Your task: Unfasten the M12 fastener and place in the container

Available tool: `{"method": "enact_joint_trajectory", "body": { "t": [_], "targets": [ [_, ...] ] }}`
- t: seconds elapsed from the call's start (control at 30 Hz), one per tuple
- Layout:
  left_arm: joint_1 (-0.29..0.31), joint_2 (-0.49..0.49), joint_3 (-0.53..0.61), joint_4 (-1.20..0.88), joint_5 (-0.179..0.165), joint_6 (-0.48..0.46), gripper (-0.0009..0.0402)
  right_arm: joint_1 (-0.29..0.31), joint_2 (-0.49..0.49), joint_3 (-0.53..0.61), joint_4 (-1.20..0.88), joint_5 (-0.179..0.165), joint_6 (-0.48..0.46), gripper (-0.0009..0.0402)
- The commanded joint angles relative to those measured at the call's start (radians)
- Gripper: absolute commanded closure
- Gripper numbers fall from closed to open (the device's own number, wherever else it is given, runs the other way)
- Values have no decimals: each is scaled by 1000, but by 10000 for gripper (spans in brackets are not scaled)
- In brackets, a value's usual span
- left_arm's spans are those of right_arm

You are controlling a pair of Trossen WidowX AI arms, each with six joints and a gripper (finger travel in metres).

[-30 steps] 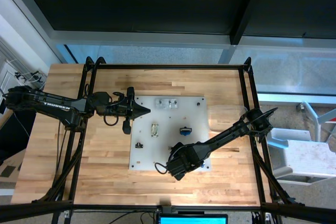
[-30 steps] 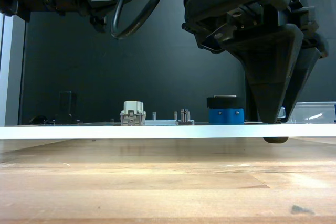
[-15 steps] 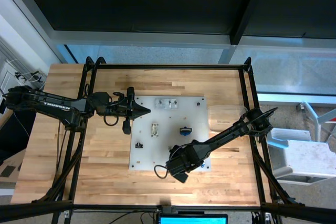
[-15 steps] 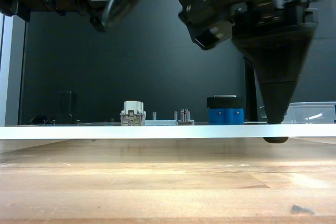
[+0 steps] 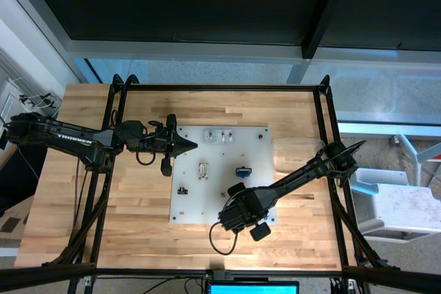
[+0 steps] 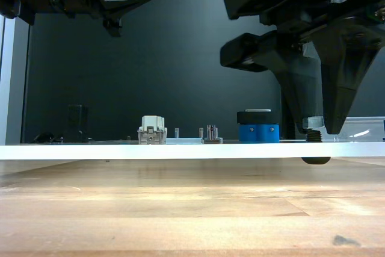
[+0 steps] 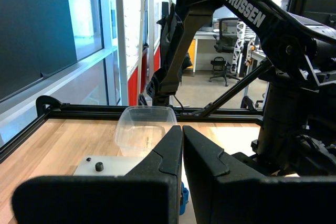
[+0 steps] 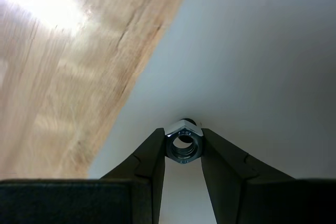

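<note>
The silver M12 nut (image 8: 184, 144) is clamped between my right gripper's (image 8: 183, 141) two black fingers, with the black stud's (image 8: 185, 123) end showing just behind it. From table height the right gripper (image 6: 319, 129) stands upright over the board's near right edge. The nut (image 6: 313, 122) sits at the top of its stud (image 6: 312, 136), and bare ribs show below it. From above, the right gripper (image 5: 239, 213) covers nut and stud. The clear container (image 5: 296, 155) stands off the board's right side with nothing visible in it. My left gripper (image 5: 189, 145) hangs shut over the board's far left edge.
On the white board (image 5: 186, 197) stand a blue-and-black piece (image 5: 243, 171), a grey connector (image 5: 203, 170) and a small black fitting (image 5: 182, 190). A black post (image 7: 99, 167) marks the board's far right corner, in front of the container (image 7: 144, 128). Bare wood lies around the board.
My right gripper has twisted about its own axis at the stud, swinging its wrist camera round to the near right. Ribs now show under the nut. The left arm has not moved.
</note>
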Motion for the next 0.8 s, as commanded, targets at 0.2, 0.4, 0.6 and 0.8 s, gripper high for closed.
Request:
{"method": "enact_joint_trajectory", "body": {
  "t": [0.2, 0.4, 0.6, 0.8],
  "targets": [
    [0, 0, 0, 0, 0, 0, 393, 0, -38, 0, -2, 0, -15, 393],
    [0, 0, 0, 0, 0, 0, 393, -16, -114, -20, -22, 2, 40, 393],
    [0, 0, 0, 0, 0, 0, 393, -39, -227, -135, -4, 3, 60, 393],
    [0, 0, 0, 0, 0, 0, 393, -93, -335, -238, 4, 4, 85, 393]
  ]
}}
